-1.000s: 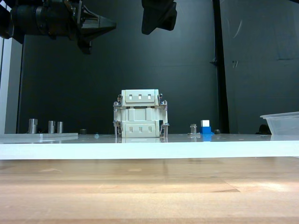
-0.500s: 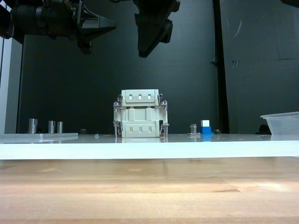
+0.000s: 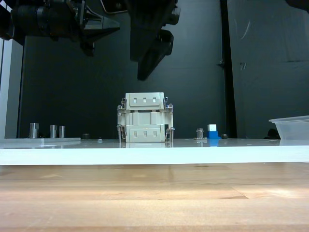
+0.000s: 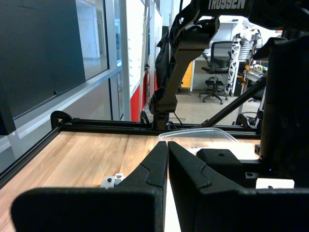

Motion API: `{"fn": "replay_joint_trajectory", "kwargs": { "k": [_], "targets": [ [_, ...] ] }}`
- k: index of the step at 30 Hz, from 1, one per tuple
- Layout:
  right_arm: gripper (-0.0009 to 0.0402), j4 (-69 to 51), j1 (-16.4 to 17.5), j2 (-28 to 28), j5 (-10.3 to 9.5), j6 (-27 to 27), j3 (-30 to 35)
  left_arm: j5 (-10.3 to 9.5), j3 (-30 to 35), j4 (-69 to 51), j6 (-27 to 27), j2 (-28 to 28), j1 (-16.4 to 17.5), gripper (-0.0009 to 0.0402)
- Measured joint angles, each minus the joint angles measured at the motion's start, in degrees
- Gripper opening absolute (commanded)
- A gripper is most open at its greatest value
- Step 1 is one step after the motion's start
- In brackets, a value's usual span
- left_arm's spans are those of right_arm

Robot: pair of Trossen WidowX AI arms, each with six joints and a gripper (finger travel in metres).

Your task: Remove the HAN10-E connector and place it in the container

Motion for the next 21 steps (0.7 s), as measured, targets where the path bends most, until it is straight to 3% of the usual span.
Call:
{"fn": "replay_joint_trajectory", "kwargs": {
  "k": [21],
  "targets": [
    [0.0307,1.33,0.83,5.01,-0.48,-0.87,-0.02,0.02,0.00,0.11,-0.02,0.00,0.00,0.0000]
  ]
}}
